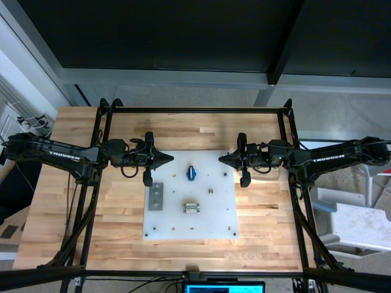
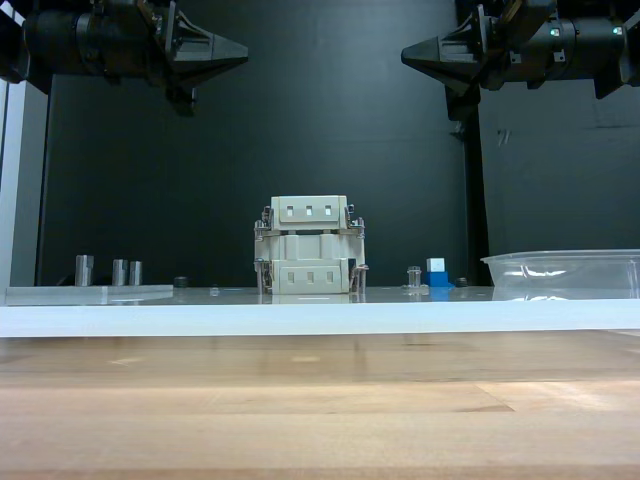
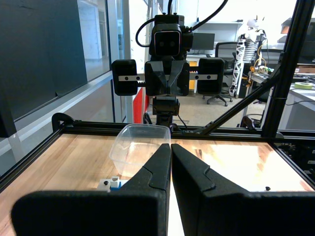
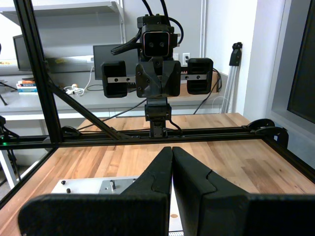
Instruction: Remove the HAN10-E connector and place it in the container
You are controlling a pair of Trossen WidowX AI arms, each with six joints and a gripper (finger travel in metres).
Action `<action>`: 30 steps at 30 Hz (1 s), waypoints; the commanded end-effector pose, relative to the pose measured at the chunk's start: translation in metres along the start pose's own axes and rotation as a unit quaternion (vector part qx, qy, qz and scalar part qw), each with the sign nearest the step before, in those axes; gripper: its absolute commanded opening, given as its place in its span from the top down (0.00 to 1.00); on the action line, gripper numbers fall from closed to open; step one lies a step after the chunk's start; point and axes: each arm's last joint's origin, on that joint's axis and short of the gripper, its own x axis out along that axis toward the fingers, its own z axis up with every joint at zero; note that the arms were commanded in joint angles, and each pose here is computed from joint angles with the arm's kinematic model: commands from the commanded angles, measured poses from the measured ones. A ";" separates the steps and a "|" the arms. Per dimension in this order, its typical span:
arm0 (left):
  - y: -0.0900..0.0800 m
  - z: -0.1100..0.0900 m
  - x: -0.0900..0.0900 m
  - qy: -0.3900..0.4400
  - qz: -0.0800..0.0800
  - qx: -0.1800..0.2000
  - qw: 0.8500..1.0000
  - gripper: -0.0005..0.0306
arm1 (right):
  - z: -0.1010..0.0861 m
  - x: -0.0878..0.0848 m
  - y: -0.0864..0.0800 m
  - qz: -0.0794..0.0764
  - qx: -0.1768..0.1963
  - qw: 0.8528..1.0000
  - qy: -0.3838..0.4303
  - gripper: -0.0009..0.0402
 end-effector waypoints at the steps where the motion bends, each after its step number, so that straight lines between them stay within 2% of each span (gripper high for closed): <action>1: 0.000 0.000 0.000 0.000 0.000 0.000 1.000 0.98 | 0.000 0.000 0.000 0.001 0.001 1.000 -0.001 0.98; 14: 0.000 0.000 0.000 0.000 0.000 0.000 1.000 0.98 | 0.000 0.000 0.000 0.001 0.002 1.000 -0.001 0.98; 17: 0.000 0.000 0.000 0.000 0.000 0.000 1.000 0.98 | 0.003 0.001 0.001 0.006 0.015 1.000 -0.003 0.98; 20: 0.000 0.000 0.000 0.000 0.000 0.000 1.000 0.98 | 0.010 0.003 0.002 0.010 0.024 1.000 0.002 0.98; 22: 0.000 0.000 0.000 0.000 0.000 0.000 1.000 0.98 | 0.017 0.006 0.003 0.018 0.023 0.999 0.030 0.98; 30: 0.000 0.000 0.000 0.000 0.000 0.000 1.000 0.98 | 0.051 0.022 0.006 0.013 0.009 0.991 0.131 0.98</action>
